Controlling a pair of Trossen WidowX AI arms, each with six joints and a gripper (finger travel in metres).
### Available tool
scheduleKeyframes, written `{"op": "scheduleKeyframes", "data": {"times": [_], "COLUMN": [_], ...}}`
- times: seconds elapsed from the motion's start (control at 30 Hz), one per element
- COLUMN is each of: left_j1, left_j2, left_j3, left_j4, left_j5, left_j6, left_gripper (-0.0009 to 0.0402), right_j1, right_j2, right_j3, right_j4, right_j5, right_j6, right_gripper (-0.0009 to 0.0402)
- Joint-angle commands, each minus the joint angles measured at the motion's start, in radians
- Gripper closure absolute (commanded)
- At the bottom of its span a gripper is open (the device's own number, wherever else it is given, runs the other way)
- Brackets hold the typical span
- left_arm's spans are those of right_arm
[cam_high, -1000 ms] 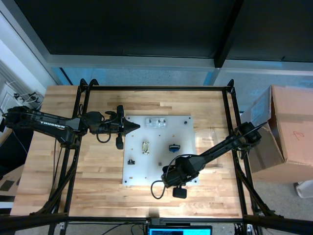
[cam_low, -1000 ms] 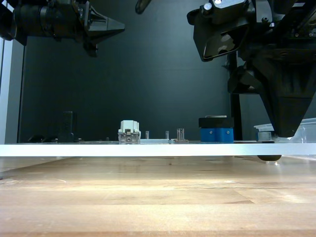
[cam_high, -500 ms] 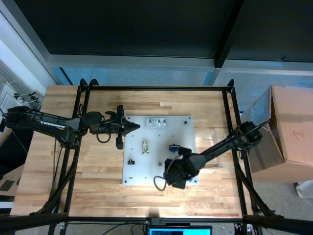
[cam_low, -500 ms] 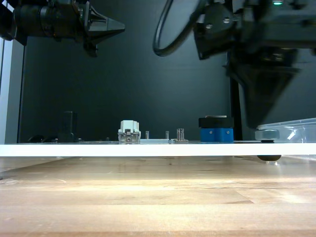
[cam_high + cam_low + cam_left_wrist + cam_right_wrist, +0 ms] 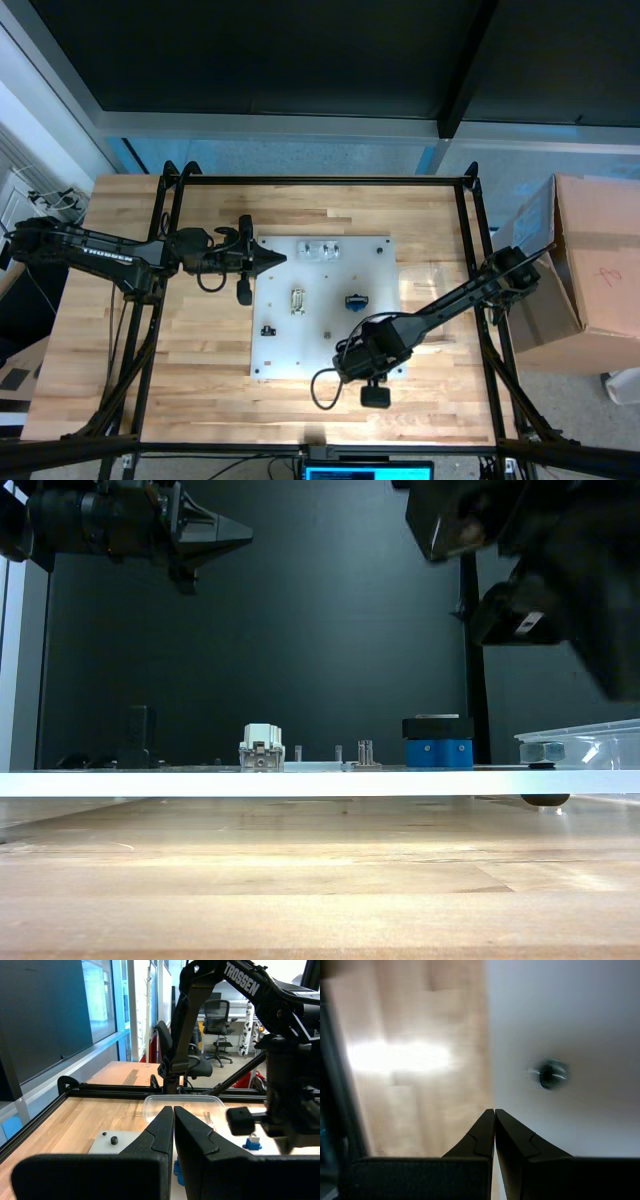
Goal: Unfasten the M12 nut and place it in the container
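1. Near the near right edge of the white board, the M12 nut sits on its stud, not in the container.
2. Right hand hangs above and just beside it, fingers pinched together on nothing.
3. Left hand, likewise closed and empty, hovers over the board's far left edge.
4. Unfastening looks unfinished to me; next the right hand must open, drop around the nut and grip.
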Motion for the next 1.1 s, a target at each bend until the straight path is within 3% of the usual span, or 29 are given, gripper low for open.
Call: {"op": "scheduleKeyframes", "data": {"times": [0.03, 0.3, 0.53, 0.6, 0.7, 0.77, 0.9, 1.1], "left_j1": [0.0, 0.0, 0.0, 0.0, 0.0, 0.0, 0.0, 0.0], "left_j2": [0.001, 0.0, 0.0, 0.0, 0.0, 0.0, 0.0, 0.0], "left_j3": [0.0, 0.0, 0.0, 0.0, 0.0, 0.0, 0.0, 0.0], "left_j4": [0.0, 0.0, 0.0, 0.0, 0.0, 0.0, -0.002, 0.0], "left_j5": [0.0, 0.0, 0.0, 0.0, 0.0, 0.0, 0.0, 0.0], "left_j6": [0.0, 0.0, 0.0, 0.0, 0.0, 0.0, 0.0, 0.0], "left_gripper": [0.0393, 0.0393, 0.0393, 0.0393, 0.0393, 0.0393, 0.0393, 0.0393], "right_j1": [-0.002, -0.003, -0.003, -0.003, -0.003, -0.002, -0.002, -0.002], "right_j2": [0.001, 0.036, 0.04, 0.033, 0.026, 0.022, 0.015, 0.011], "right_j3": [-0.006, -0.029, -0.031, -0.031, -0.013, 0.007, 0.02, 0.032], "right_j4": [0.015, 0.068, 0.053, 0.034, -0.061, -0.113, -0.118, -0.116], "right_j5": [0.013, 0.018, 0.07, 0.138, 0.304, 0.359, 0.315, 0.166], "right_j6": [-0.008, -0.006, 0.0, 0.01, 0.057, 0.078, 0.08, 0.069], "right_gripper": [0.0393, 0.0393, 0.0394, 0.0393, 0.0393, 0.0394, 0.0393, 0.0393]}}
